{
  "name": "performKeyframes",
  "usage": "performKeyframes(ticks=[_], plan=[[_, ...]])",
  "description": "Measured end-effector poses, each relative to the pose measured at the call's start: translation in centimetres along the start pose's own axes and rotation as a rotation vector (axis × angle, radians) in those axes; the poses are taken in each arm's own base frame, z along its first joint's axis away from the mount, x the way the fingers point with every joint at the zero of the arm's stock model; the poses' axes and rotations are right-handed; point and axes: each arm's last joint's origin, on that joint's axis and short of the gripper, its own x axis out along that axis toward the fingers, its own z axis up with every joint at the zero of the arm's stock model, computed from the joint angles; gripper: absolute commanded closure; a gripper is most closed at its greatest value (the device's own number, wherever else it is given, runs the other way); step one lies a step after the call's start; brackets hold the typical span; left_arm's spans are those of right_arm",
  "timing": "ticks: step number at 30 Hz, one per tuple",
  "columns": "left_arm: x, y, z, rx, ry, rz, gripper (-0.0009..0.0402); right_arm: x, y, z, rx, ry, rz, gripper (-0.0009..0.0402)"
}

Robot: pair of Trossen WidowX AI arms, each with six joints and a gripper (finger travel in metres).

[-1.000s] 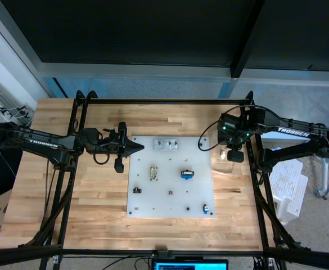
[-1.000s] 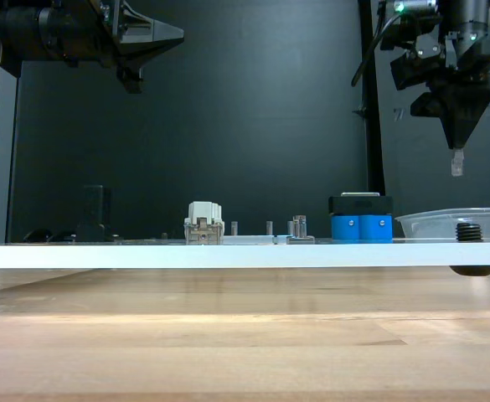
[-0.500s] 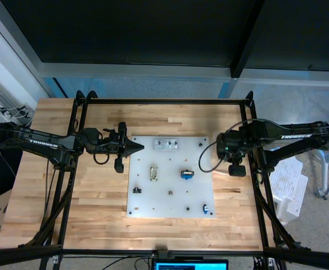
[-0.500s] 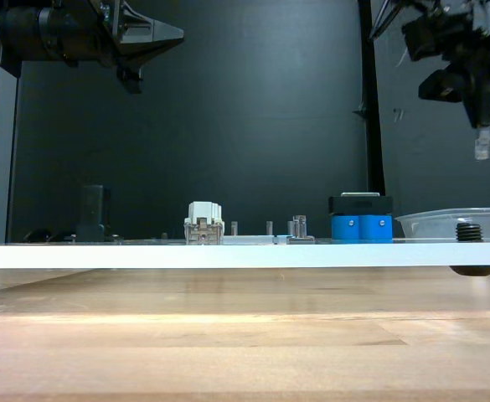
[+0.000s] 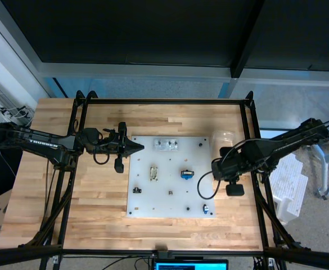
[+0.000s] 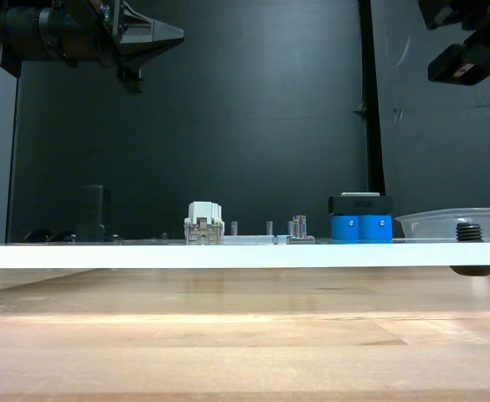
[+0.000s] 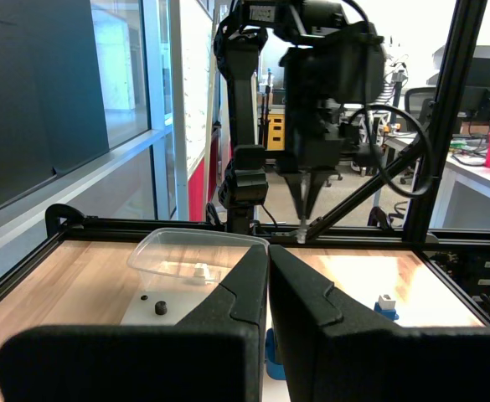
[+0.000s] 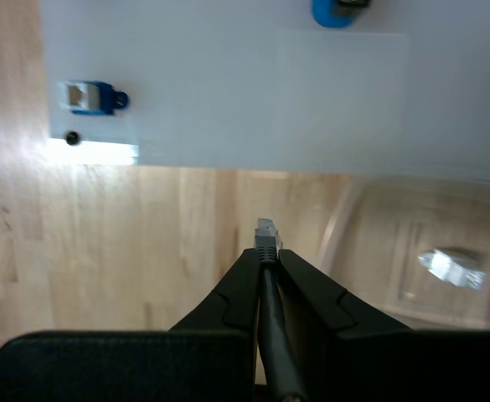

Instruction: Pick the RJ45 connector and install on taskboard

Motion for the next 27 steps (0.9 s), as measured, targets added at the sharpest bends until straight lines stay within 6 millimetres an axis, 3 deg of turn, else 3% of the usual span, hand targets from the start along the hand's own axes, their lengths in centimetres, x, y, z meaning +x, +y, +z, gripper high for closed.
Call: performKeyframes(ticks=[13,27], plan=[[0.0,0.0,0.0,0.000,0.000,0.000,0.0393,1.0,4.7,2.1,-0.012,-0.011,0.011,0.0393],[0.0,0.0,0.0,0.000,-0.001,0.000,0.0393,2.2,8.3,4.1,-0.007,-0.006,0.022,0.0393]])
